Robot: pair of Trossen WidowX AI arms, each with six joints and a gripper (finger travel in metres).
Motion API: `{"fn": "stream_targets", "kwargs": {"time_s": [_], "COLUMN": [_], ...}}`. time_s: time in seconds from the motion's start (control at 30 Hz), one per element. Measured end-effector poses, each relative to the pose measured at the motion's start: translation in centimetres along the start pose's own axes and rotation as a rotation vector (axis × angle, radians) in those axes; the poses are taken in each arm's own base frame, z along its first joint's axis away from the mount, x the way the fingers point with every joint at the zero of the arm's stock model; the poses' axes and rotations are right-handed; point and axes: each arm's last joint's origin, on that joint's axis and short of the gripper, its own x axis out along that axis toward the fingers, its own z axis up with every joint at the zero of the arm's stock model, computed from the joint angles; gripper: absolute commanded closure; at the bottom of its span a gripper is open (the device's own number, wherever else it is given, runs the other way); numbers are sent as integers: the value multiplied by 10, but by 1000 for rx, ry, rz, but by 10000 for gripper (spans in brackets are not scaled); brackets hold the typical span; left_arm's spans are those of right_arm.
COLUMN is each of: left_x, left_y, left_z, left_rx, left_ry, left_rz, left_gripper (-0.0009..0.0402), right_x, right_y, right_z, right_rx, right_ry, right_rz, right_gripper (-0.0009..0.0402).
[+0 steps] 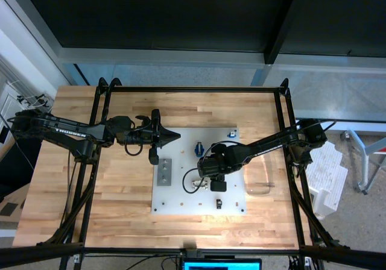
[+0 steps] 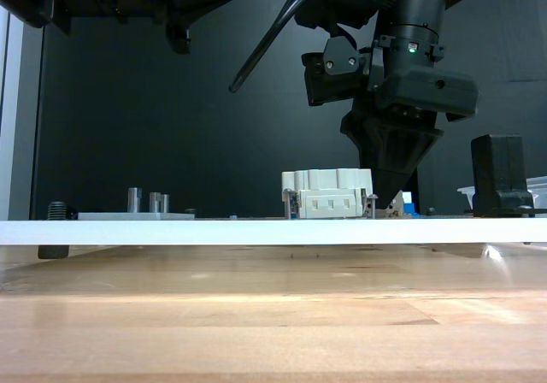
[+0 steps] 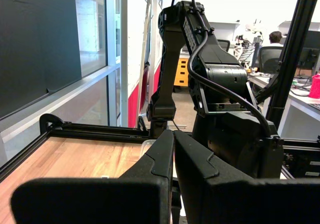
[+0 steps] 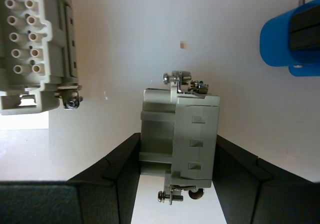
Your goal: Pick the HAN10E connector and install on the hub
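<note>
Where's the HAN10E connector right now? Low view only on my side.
Observer: In the right wrist view, the HAN10E connector lies on the white plate, with the right end effector shut on its two long sides.
Operator: Hub free?
Observer: Yes. The hub sits apart from the connector, its pin holes uncovered.
Operator: Left arm?
Observer: The left end effector is shut, empty, and raised near the plate's far left corner.

Both arms are matte black, the left one with white lettering. Left gripper (image 3: 173, 136): broad wedge-shaped fingers. Behind the right gripper's (image 2: 387, 197) tapering jaws, black cables loop beside small green lights.
</note>
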Motion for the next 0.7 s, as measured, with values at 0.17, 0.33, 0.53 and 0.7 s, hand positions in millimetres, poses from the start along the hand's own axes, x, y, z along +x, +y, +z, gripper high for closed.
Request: {"fn": "stream_targets", "kwargs": {"time_s": [0.17, 0.33, 0.53, 0.7], "left_x": [0, 0, 0, 0], "left_y": [0, 0, 0, 0], "left_z": [0, 0, 0, 0], "left_rx": [0, 0, 0, 0], "left_ry": [0, 0, 0, 0], "left_rz": [0, 0, 0, 0], "left_gripper": [392, 392, 392, 392], "right_x": [-5, -27, -55, -76], "right_y": [-1, -6, -16, -23], "right_z": [0, -1, -6, 1], "right_rx": [-13, -21, -33, -36], "right_ry": [-13, -63, -93, -88], "right_rz": [6, 18, 63, 90], "right_gripper": [304, 320, 322, 322]}}
